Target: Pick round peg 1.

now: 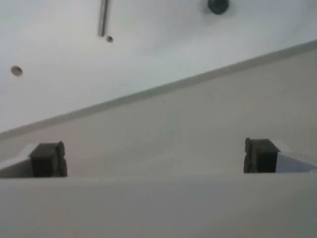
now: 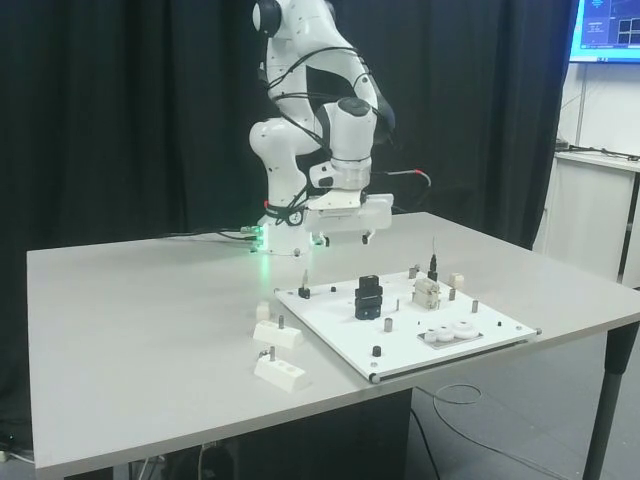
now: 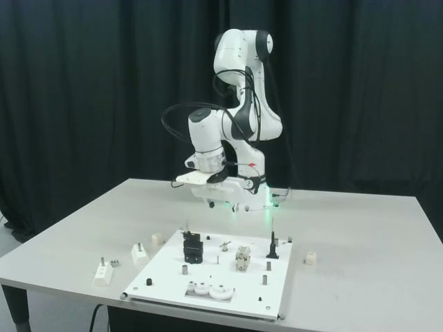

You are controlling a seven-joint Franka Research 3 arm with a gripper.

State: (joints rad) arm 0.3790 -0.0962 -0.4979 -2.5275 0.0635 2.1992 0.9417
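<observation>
**No readable text in view**

No words, numbers, brand marks or labels can be made out on anything in the three views. The only candidate is the wall screen (image 2: 607, 30) beyond the far corner of the grey table (image 2: 130, 310) in the first room view; it carries a few pale lines, too small to read.
</observation>
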